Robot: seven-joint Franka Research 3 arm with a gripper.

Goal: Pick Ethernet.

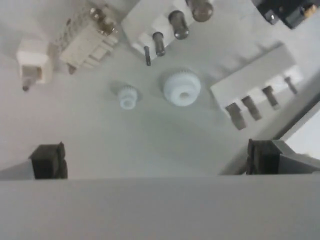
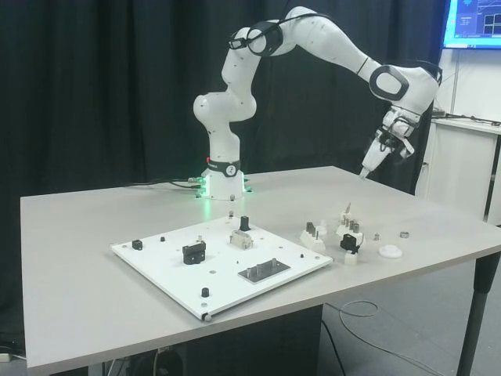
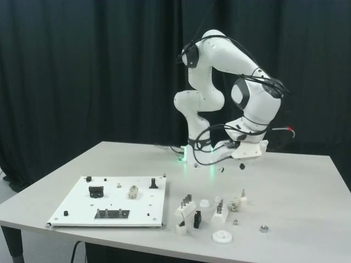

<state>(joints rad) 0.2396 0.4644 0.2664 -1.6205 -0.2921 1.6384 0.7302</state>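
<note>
Black connector (image 1: 287,12) cut off by wrist picture's edge; largest peg (image 1: 201,9) likewise. Loose parts near tabletop's front edge (image 3: 219,213) too small to identify.

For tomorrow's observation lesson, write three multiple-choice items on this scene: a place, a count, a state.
1. The flat white square board lies: A on the grey table; B on the floor; C on a shelf.
2. How many white plastic toothed gears does the wrist view show? A one; B two; C five.
3. The arm's two-finger gripper is: A shut on a gear; B open, empty; C shut on the board.
A, it rests on the tabletop; B, one small, one large; B, fingers apart, nothing between.
</note>
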